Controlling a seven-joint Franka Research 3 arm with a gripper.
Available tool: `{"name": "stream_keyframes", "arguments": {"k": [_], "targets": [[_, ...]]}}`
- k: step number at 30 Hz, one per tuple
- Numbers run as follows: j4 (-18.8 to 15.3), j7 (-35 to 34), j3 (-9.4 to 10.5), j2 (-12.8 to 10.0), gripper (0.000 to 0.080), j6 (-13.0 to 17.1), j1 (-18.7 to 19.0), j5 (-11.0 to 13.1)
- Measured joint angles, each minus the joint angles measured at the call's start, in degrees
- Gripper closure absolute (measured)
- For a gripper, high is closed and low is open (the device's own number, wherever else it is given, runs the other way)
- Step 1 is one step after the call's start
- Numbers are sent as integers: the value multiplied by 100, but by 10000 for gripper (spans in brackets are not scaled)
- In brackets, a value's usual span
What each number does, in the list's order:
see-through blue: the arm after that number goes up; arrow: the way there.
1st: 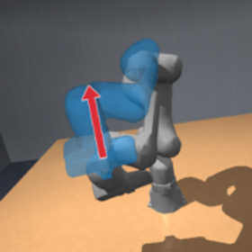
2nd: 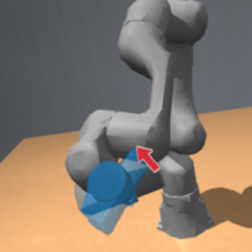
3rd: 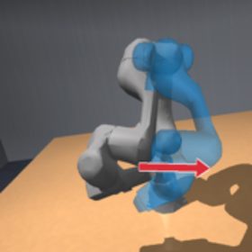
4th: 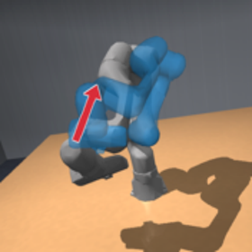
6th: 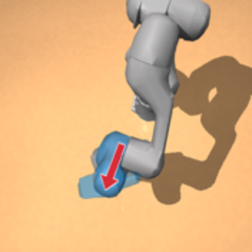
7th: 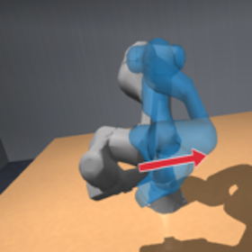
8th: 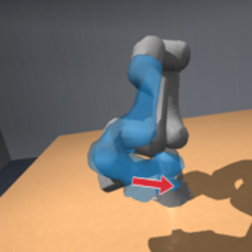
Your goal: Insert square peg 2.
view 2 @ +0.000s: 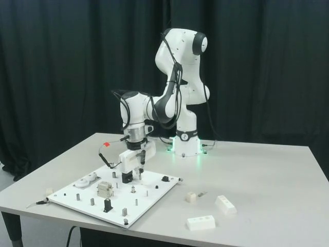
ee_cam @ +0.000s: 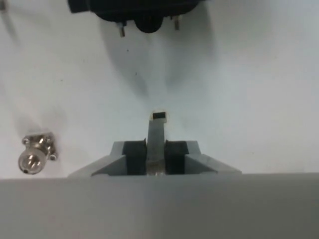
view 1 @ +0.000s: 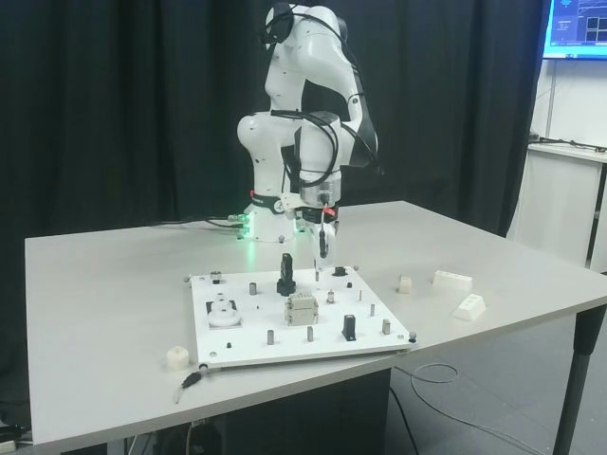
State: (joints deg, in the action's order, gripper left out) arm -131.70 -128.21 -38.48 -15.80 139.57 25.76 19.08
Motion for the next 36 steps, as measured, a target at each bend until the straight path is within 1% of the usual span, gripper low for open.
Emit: {"name": "stream_keyframes", "arguments": {"k": [4,27,36], "targets": [[0,0,0,-29,727,7,11,40],[0,72,1,-169,727,65,129,37],[-5,145,-53,-185,727,99,123,4]]}}
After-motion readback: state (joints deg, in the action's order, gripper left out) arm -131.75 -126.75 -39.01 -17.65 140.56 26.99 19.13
